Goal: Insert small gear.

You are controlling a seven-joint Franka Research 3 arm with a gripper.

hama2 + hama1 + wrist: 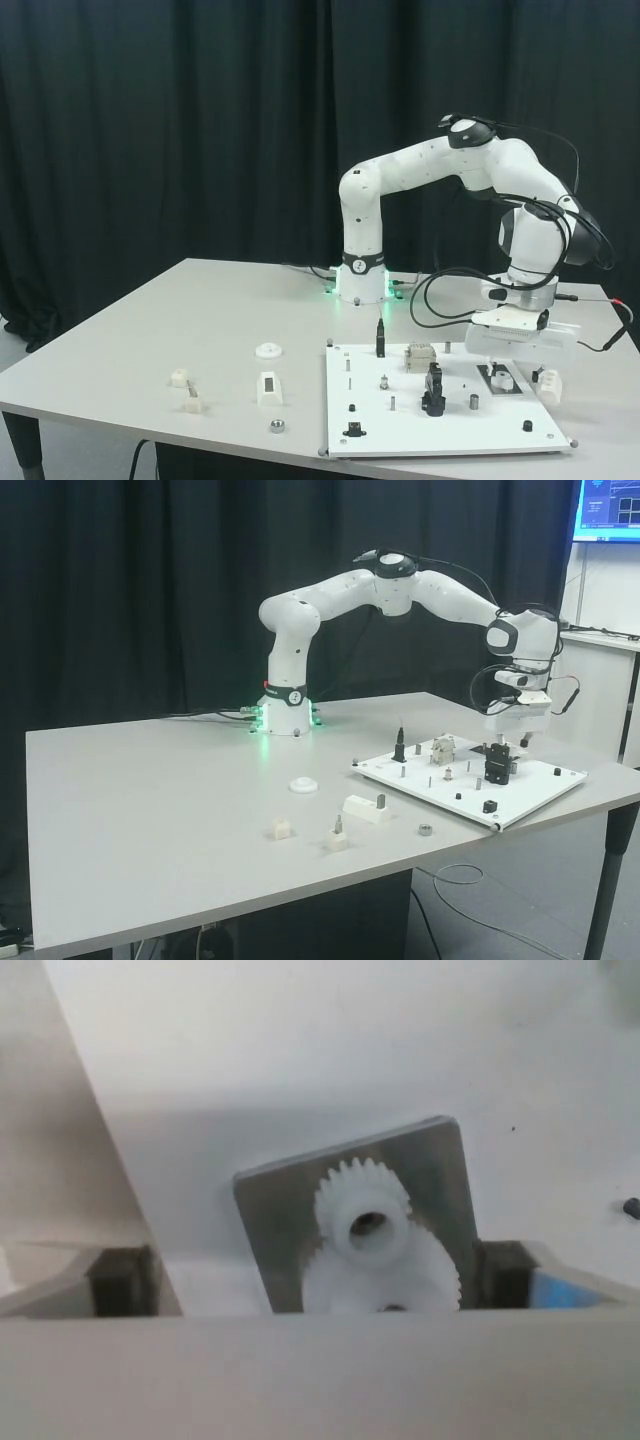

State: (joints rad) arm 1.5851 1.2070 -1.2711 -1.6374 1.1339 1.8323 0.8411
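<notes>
1. Two white toothed plastic gears lie on a grey metal plate (300,1210) in the wrist view: the small white gear (364,1222) sits flat with its round bore facing straight up at the camera, so its axis stands upright.
2. It overlaps the rim of a larger white gear (385,1282) just beside it on the same plate; whether their teeth mesh or one rides on the other cannot be told.
3. The gripper (320,1280) hangs over the plate with its fingers spread wide. One black pad (124,1282) stands on one side and the other well apart on the far side, with the plate and both gears between them. The pads touch nothing and hold nothing.
4. The larger gear is cut off by the pale gripper body that fills the near part of the wrist view, so only its upper half and a sliver of its bore show.
5. In the first room view the white arm (420,590) reaches over the white assembly board (560,785) on the grey table (150,800); the gears are too small to make out there.
6. In the second room view the gripper's body hides much of the plate, and its fingertips are not clear.
</notes>
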